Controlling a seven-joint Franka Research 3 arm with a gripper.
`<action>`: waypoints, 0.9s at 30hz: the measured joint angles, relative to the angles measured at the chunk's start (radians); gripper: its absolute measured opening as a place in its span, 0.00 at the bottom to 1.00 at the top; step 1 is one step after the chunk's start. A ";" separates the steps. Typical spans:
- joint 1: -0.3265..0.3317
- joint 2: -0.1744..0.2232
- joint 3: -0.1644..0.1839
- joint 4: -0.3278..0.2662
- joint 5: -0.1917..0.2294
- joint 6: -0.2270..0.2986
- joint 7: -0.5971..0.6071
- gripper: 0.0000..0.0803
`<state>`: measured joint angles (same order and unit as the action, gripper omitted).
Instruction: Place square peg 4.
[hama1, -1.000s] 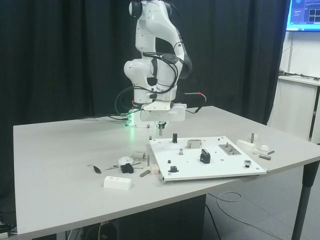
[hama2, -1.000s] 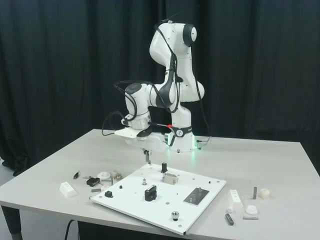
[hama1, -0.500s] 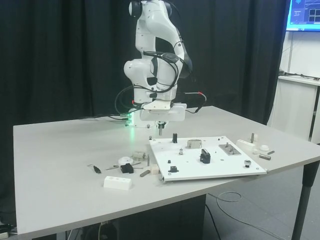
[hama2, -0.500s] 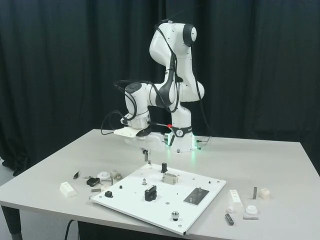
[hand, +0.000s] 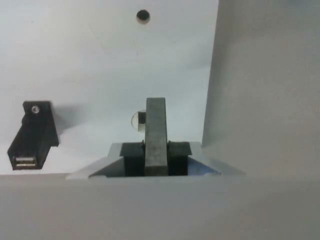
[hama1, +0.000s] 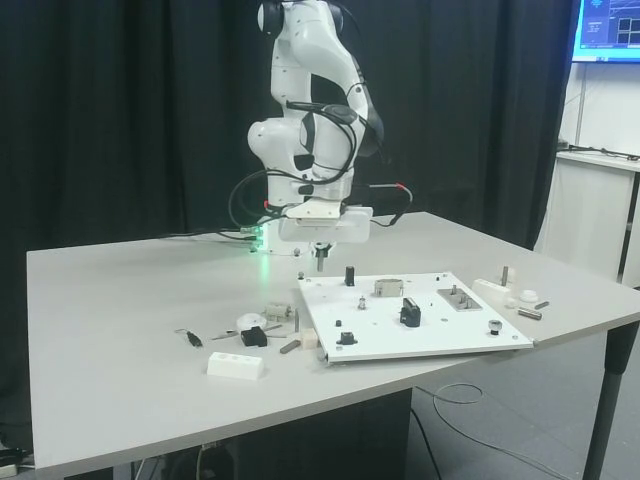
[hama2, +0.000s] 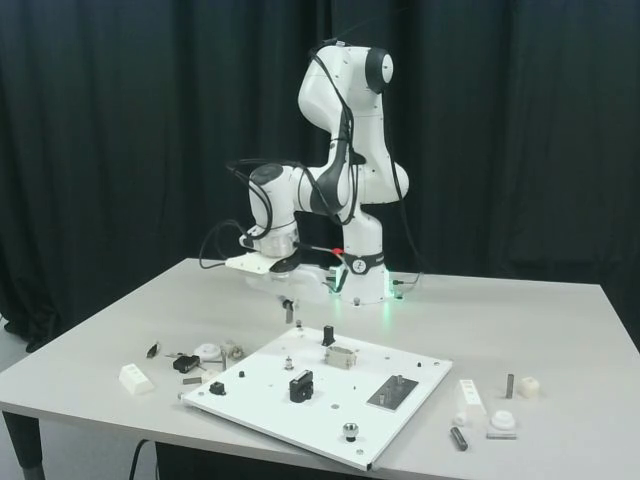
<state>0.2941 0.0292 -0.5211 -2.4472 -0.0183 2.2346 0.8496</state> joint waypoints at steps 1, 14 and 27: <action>-0.001 0.000 -0.001 0.000 -0.004 0.006 0.000 0.12; -0.016 0.022 -0.042 0.025 -0.096 0.110 -0.004 0.12; -0.074 0.108 -0.103 0.095 -0.127 0.215 -0.132 0.12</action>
<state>0.2199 0.1371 -0.6241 -2.3522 -0.1448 2.4493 0.7181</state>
